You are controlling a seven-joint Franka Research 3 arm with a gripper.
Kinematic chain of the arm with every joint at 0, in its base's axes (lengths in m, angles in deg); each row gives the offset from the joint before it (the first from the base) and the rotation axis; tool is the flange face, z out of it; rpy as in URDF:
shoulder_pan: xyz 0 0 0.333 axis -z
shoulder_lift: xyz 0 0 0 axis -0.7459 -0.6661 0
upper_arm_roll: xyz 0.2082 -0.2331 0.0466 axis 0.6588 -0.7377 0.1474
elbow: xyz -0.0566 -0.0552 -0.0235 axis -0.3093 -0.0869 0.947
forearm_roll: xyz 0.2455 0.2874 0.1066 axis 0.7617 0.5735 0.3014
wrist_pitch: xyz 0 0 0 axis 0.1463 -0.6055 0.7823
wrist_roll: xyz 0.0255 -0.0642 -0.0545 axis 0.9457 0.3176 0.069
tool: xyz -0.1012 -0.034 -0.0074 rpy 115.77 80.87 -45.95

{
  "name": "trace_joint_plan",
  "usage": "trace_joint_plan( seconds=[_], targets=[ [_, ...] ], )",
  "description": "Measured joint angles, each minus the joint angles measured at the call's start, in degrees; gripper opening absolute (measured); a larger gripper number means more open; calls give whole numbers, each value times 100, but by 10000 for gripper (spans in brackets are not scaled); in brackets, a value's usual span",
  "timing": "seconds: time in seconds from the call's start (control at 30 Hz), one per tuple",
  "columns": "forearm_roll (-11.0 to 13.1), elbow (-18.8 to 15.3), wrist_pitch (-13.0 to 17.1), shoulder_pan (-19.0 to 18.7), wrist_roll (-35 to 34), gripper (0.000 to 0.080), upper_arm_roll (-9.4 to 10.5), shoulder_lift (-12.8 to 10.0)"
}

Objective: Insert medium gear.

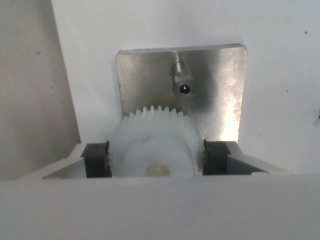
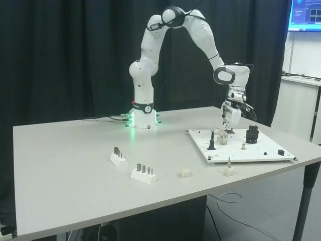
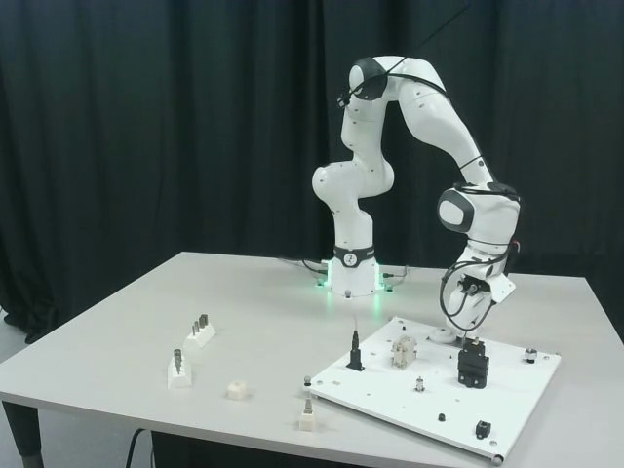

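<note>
Medium gear carried toward the peg on the metal plate.

The gripper [image 1: 156, 159] is clamping the white medium gear [image 1: 155, 145] between its black pads [image 1: 96, 159], bore axis vertical. Beyond the gear's teeth, the steel peg [image 1: 183, 80] is standing upright on the metal plate [image 1: 220, 85], which is lying on the white assembly board [image 1: 280, 100]; the gear is sitting short of the peg, not yet over it.

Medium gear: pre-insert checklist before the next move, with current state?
1. Gear held: the white medium gear sits between the gripper fingers, black pads on both sides. Ok.
2. Target visible: peg on the grey metal plate is unobstructed. Ok.
3. Gear bore over the peg: the gear shows offset from the peg in the wrist view. Not ok.
4. Gear level in the grasp: cannot tell.
5. Height above the white board: cannot tell.
</note>
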Motion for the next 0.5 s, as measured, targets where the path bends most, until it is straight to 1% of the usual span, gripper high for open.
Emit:
trace_joint_plan(
  seconds=[0.5],
  targets=[
    [-195, 18, -124, 11, -27, 399, 48, -4]
  ],
)
